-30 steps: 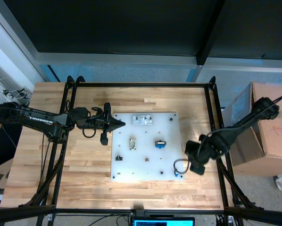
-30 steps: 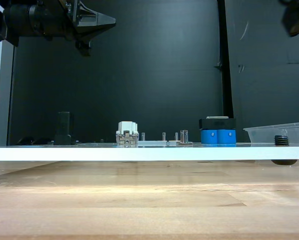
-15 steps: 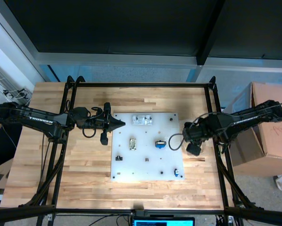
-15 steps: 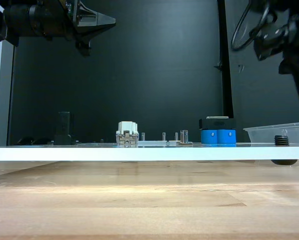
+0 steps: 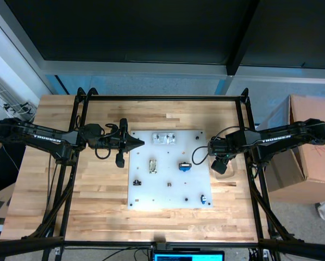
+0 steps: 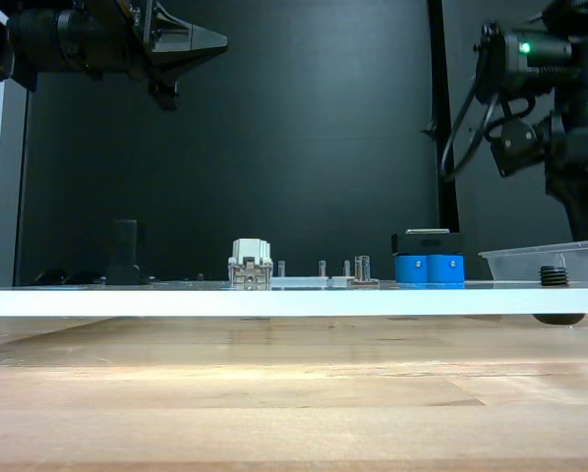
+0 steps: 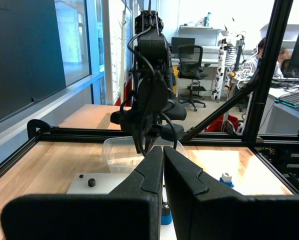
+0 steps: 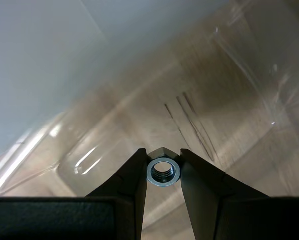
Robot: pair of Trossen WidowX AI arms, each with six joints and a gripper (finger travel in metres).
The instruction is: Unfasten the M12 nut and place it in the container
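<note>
One M12 nut (image 8: 163, 172), off its bare stud (image 6: 554, 276), sat clamped in the right gripper (image 8: 163, 163), the container (image 8: 89, 161) directly beneath, only release judged remaining; the left gripper (image 7: 163, 150), fingers pressed together, hung aloft well apart leftward.

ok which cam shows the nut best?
Right wrist view: nut clamped in the jaws of the right gripper, above the container. Other views hide it; low shows the stud bare. Left gripper hangs over the board's left edge.

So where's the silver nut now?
In the right wrist view the nut is pinched in the right gripper, over the clear container right of the board, off its stud; the left gripper hovers at the board's left edge.
</note>
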